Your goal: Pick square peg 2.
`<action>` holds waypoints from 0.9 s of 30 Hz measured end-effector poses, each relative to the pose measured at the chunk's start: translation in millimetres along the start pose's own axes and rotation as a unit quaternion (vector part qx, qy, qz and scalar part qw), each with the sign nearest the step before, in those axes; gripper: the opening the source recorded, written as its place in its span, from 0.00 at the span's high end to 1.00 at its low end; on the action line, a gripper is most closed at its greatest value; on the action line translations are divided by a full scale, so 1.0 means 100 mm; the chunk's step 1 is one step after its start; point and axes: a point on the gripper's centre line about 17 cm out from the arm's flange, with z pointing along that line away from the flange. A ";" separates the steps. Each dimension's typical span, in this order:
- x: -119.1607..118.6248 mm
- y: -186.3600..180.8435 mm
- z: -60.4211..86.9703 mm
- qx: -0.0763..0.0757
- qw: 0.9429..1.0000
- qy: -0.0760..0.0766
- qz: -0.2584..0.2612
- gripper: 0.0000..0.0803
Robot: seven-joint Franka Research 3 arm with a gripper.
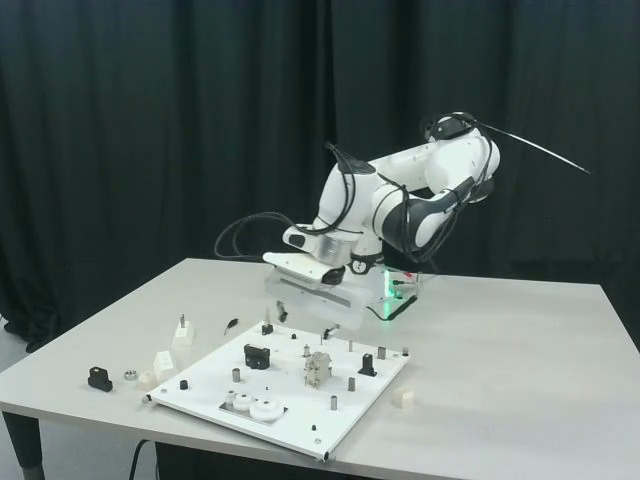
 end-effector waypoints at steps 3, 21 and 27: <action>0.01 0.15 0.00 -0.006 1.000 -0.001 -0.023 0.00; -0.04 1.01 0.19 -0.032 0.995 -0.016 -0.094 0.00; -0.15 1.28 0.30 -0.034 0.993 -0.028 -0.105 0.00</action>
